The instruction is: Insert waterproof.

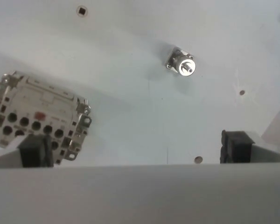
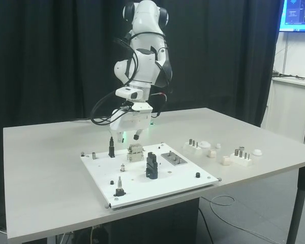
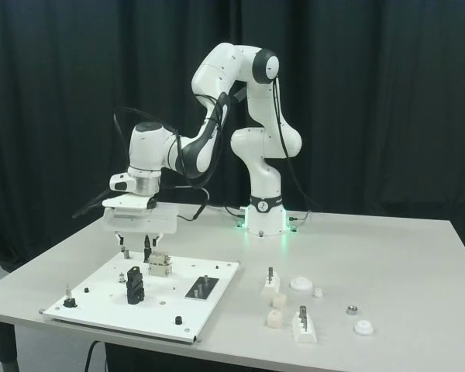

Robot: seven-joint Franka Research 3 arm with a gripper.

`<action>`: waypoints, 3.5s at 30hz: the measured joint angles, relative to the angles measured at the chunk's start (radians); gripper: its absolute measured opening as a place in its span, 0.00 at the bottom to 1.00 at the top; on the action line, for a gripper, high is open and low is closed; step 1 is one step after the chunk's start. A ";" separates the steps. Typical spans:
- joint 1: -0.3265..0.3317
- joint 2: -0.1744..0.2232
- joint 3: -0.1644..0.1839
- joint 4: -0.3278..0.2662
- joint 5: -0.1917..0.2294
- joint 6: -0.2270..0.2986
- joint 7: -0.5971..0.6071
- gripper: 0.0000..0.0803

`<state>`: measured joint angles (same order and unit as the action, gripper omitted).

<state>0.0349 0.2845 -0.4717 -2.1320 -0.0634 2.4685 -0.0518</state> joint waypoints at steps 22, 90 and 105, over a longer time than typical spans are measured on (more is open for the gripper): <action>0.000 0.022 0.004 0.000 0.021 0.012 0.001 1.00; -0.006 0.050 -0.002 -0.018 0.025 0.029 -0.002 1.00; -0.008 0.050 0.000 -0.021 0.030 0.048 -0.004 1.00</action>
<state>0.0269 0.3344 -0.4719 -2.1529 -0.0336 2.5162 -0.0563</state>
